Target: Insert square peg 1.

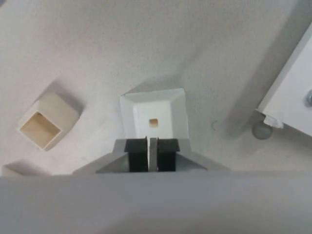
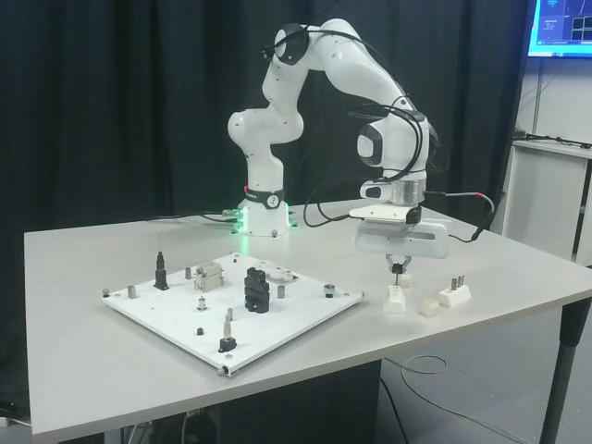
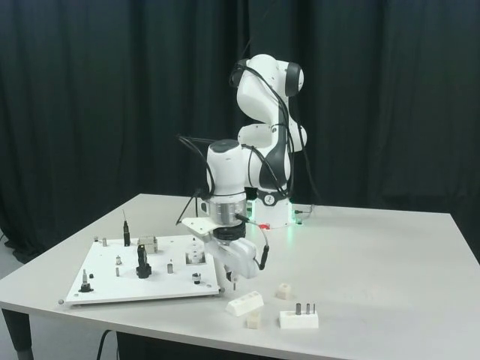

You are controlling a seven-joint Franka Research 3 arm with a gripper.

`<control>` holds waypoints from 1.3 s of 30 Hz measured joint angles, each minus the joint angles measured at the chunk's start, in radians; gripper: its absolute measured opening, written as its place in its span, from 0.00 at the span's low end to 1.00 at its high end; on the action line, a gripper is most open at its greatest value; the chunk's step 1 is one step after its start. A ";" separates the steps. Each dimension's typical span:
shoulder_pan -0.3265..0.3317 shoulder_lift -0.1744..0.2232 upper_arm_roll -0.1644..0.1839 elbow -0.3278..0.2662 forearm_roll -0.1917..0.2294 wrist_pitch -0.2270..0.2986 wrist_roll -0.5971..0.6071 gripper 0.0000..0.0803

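Hovering claw (image 1: 152, 155) pinching peg (image 1: 153, 154)

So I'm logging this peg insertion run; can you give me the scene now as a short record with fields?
arm: white Franka arm bolted on grey table
gripper: gripper shut on thin square peg
target: white block with small square hole, directly beneath the fingertips
peg state: above the hole, not yet inserted
nearby: hollow square block; white board of fixtures

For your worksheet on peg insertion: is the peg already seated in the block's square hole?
No: the peg sits clamped in the gripper, above the hole.
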 joint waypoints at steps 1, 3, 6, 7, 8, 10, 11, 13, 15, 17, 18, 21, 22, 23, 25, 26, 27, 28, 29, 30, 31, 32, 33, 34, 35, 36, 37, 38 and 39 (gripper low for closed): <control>0.000 0.000 0.000 0.000 -0.001 0.000 0.000 0.05; 0.000 0.000 0.000 0.000 -0.002 0.000 -0.001 0.05; 0.000 0.000 0.000 0.000 -0.003 0.000 -0.001 0.05; 0.000 0.000 0.000 0.000 -0.003 0.000 -0.001 0.05; 0.000 0.000 0.000 0.000 -0.003 0.000 -0.002 0.05; 0.000 0.000 0.000 0.000 -0.004 0.000 -0.002 0.05; 0.000 0.000 0.000 0.000 -0.004 0.000 -0.002 0.05; 0.000 0.000 0.000 0.000 -0.004 0.000 -0.002 0.05; 0.000 0.000 0.000 0.000 -0.004 0.000 -0.003 0.05; 0.000 0.000 0.000 0.000 -0.005 0.000 -0.003 0.05; 0.000 0.000 0.000 0.000 -0.005 0.000 -0.003 0.05; 0.000 0.000 0.000 0.000 -0.006 0.000 -0.004 0.05; 0.000 0.000 0.000 0.000 -0.006 0.000 -0.004 0.05; 0.000 0.000 0.000 0.000 -0.007 0.000 -0.004 0.05; 0.000 0.000 0.000 0.000 -0.011 0.000 -0.004 0.05; 0.000 0.000 -0.001 0.000 -0.014 0.000 -0.004 0.05; 0.000 -0.001 -0.001 0.000 -0.017 0.000 -0.004 0.05; 0.000 -0.001 -0.001 0.000 -0.020 -0.002 -0.004 0.05; 0.000 -0.002 -0.002 0.000 -0.024 -0.003 -0.004 0.05; 0.000 -0.003 -0.003 0.000 -0.027 -0.006 -0.004 0.05; 0.000 -0.005 -0.005 0.000 -0.031 -0.011 -0.004 0.05; 0.000 -0.006 -0.007 0.000 -0.037 -0.016 -0.004 0.05; 0.000 -0.009 -0.009 0.000 -0.044 -0.022 -0.004 0.05; 0.000 -0.012 -0.012 0.000 -0.051 -0.030 -0.004 0.05; 0.000 -0.015 -0.015 0.000 -0.059 -0.039 -0.004 0.05; 0.000 -0.018 -0.018 0.000 -0.068 -0.047 -0.005 0.05; 0.000 -0.022 -0.022 0.000 -0.078 -0.057 -0.008 0.05; 0.000 -0.027 -0.025 0.000 -0.089 -0.068 -0.012 0.05; -0.001 -0.031 -0.028 0.000 -0.098 -0.078 -0.018 0.05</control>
